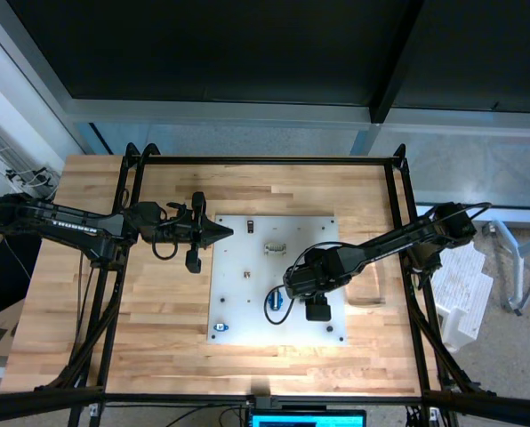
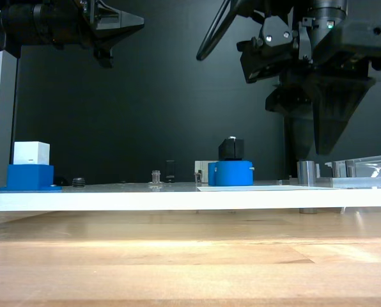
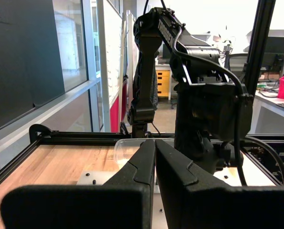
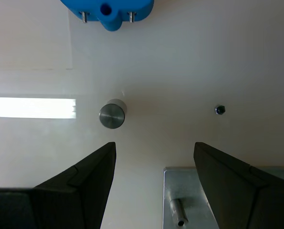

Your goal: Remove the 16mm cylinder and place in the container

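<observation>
High: left gripper (image 1: 222,231) parked over bare desk (image 1: 132,320), just off the left edge of the white board (image 1: 247,307). Right gripper (image 1: 311,298) over the board's right half. One container (image 1: 372,294) at the board's right edge.

Low: one 16mm cylinder (image 2: 305,171) upright on the board, under the right fingers (image 2: 298,137), clear air between. Container to its right. One blue round part (image 2: 232,173) and one blue block (image 2: 29,178), both apart from it.

Left wrist: left fingers (image 3: 132,171) pressed together, nothing held.

Right wrist: right fingers spread wide, empty. Cylinder end-on, just ahead of one fingertip, off the gap's centre, bare board around it.
</observation>
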Robot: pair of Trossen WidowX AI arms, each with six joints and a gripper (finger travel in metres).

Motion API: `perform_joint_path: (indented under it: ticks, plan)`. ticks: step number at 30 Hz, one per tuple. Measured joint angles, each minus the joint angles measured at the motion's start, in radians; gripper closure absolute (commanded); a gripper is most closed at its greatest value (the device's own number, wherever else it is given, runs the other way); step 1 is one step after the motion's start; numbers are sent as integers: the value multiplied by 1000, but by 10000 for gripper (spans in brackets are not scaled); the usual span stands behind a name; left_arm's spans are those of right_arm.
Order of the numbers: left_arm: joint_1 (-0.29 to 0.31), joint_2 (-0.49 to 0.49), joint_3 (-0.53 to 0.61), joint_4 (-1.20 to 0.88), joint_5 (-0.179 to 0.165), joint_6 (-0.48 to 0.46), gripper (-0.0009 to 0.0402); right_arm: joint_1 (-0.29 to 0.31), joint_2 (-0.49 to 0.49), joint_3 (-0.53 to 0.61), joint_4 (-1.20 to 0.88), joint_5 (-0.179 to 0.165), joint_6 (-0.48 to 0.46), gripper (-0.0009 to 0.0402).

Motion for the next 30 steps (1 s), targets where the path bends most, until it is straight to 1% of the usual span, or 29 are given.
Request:
perform_joint_path:
  ticks: [5,10,15,18,20,23,30]
  plan:
    - [0,0,0,0,0,0,393,2,21,0,8,0,-1,174]
    - [0,0,0,0,0,0,393,3,41,1,27,-10,-1,173]
    - [0,0,0,0,0,0,393,5,63,6,35,-10,-1,174]
    - [0,0,0,0,0,0,393,5,73,11,46,-14,-2,182]
    - [0,0,0,0,0,0,393,5,80,11,54,-17,-2,196]
    - [0,0,0,0,0,0,393,5,85,11,57,-19,-2,229]
    - [0,0,0,1,0,0,393,6,86,11,58,-24,-2,327]
